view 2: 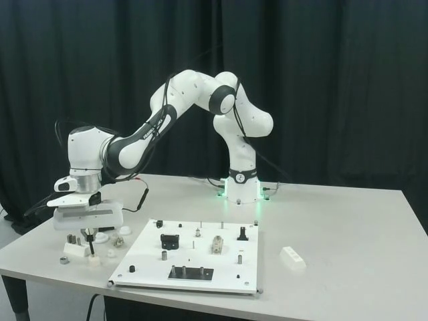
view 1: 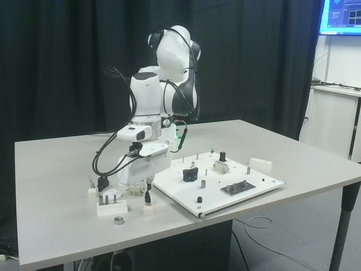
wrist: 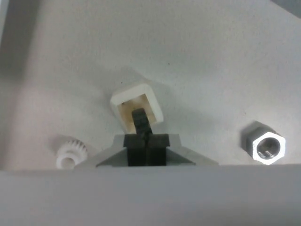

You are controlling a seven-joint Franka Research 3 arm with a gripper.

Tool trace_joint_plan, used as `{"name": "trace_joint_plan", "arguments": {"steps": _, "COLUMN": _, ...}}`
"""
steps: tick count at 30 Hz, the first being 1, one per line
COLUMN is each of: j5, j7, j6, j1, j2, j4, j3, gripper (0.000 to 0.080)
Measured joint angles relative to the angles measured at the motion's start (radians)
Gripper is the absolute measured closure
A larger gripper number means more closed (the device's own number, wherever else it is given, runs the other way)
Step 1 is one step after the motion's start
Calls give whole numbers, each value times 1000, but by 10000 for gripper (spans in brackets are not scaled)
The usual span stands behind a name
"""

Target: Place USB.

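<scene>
Hand (wrist: 146, 141) closed on black USB (wrist: 141, 123), pointing straight down, plug tip inside white holder (wrist: 137, 106) on grey worktop (wrist: 197, 61). Room views put the hand (view 1: 148, 192) low over the worktop's near corner, beside the white board (view 1: 225, 189) edge. Grey nut (wrist: 264, 143) and white gear (wrist: 70, 151) lie either side of the holder, apart from it.

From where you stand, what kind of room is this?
Probably a robotics lab or test cell: a white arm bolted to a grey table, a white board of small fittings, and black curtains all round.
</scene>
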Motion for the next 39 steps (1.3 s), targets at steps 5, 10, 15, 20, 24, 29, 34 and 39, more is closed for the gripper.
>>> {"name": "trace_joint_plan", "arguments": {"steps": 5, "j5": 0, "j7": 0, "j6": 0, "j1": 0, "j2": 4, "j4": 0, "j3": 0, "gripper": 793}}
{"name": "trace_joint_plan", "arguments": {"steps": 10, "j5": 0, "j7": 0, "j6": 0, "j1": 0, "j2": 6, "j4": 0, "j3": 0, "gripper": 793}}
{"name": "trace_joint_plan", "arguments": {"steps": 15, "j5": 0, "j7": -1, "j6": 0, "j1": 0, "j2": 7, "j4": 1, "j3": 0, "gripper": 793}}
{"name": "trace_joint_plan", "arguments": {"steps": 20, "j5": 0, "j7": -3, "j6": 0, "j1": 0, "j2": 8, "j4": 2, "j3": 0, "gripper": 793}}
{"name": "trace_joint_plan", "arguments": {"steps": 24, "j5": 0, "j7": -3, "j6": 0, "j1": 0, "j2": 8, "j4": 2, "j3": 0, "gripper": 793}}
{"name": "trace_joint_plan", "arguments": {"steps": 29, "j5": 0, "j7": -3, "j6": 0, "j1": 0, "j2": 8, "j4": 3, "j3": 0, "gripper": 612}}
{"name": "trace_joint_plan", "arguments": {"steps": 34, "j5": 0, "j7": -3, "j6": 0, "j1": 0, "j2": 8, "j4": 7, "j3": 0, "gripper": 612}}
{"name": "trace_joint_plan", "arguments": {"steps": 39, "j5": 3, "j7": 8, "j6": 0, "j1": 0, "j2": 8, "j4": 16, "j3": 0, "gripper": 77}}
